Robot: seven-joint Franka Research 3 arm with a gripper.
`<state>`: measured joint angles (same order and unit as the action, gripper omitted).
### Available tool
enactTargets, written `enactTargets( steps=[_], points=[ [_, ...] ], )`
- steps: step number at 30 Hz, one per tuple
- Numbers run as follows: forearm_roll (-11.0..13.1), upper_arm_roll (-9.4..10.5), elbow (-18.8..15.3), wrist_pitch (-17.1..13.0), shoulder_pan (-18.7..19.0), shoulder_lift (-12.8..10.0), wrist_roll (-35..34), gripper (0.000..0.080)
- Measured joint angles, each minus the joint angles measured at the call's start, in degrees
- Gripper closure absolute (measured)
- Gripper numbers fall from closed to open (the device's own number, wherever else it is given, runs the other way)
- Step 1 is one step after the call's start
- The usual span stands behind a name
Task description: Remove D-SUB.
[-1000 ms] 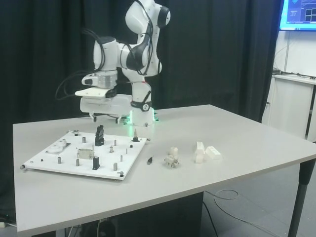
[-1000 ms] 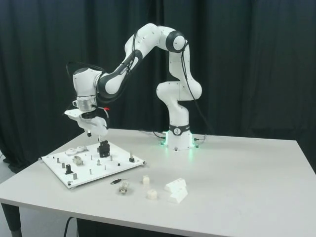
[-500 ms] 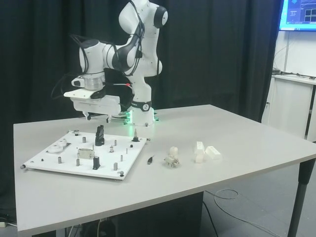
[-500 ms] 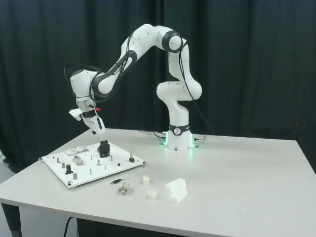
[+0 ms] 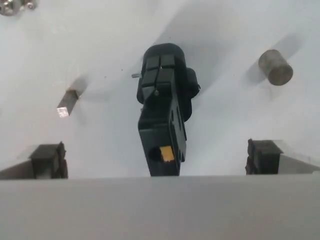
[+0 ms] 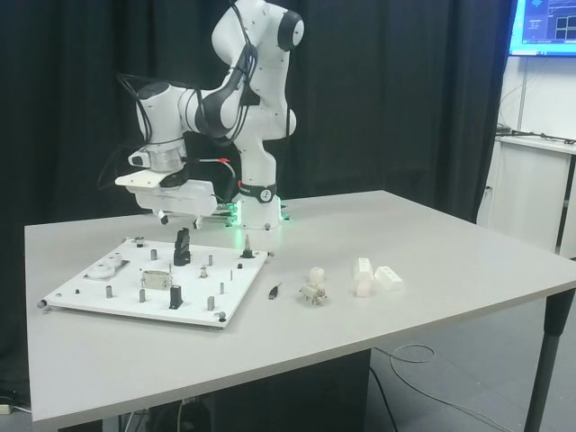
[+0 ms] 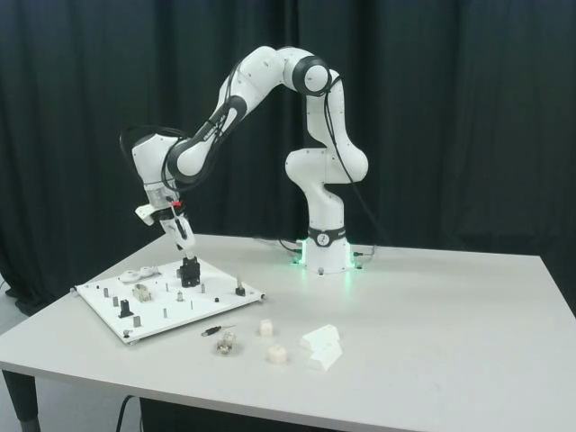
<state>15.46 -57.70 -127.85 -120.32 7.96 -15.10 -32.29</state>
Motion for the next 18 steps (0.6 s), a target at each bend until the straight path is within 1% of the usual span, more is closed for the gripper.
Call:
enactTargets(
  steps=[18],
  points=[
    [0.65, 0.33, -3.99, -4.71, 0.18, -0.02, -0.01, 0.0003]
  ],
)
